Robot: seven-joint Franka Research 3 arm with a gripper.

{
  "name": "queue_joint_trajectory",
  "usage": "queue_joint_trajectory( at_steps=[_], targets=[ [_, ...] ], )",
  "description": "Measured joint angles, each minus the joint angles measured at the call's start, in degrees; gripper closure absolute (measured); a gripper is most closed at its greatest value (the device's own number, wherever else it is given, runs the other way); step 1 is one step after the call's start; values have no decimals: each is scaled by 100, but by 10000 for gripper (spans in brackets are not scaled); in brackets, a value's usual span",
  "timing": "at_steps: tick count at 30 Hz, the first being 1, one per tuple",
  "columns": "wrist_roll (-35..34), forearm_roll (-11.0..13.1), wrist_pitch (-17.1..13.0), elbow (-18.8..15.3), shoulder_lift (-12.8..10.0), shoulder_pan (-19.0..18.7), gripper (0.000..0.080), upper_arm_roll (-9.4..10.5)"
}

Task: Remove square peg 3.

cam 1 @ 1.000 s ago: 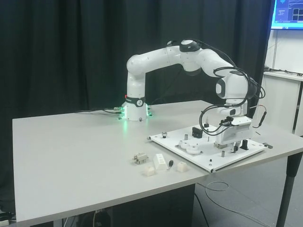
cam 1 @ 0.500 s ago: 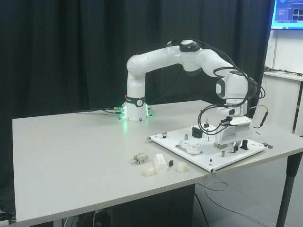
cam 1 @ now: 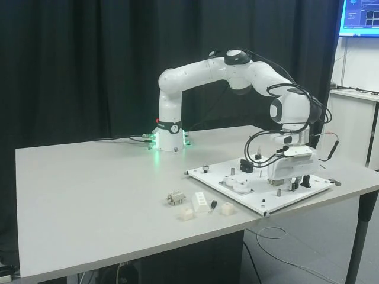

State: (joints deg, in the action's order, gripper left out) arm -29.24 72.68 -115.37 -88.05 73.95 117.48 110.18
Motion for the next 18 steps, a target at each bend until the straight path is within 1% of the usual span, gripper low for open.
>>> queue_joint_trajectory(
  at_steps=[12,18],
  targets=[
    [-92,0,2,3,0,0,715,-1],
    [19,-7,3,6,1,1,714,-1]
  ],
)
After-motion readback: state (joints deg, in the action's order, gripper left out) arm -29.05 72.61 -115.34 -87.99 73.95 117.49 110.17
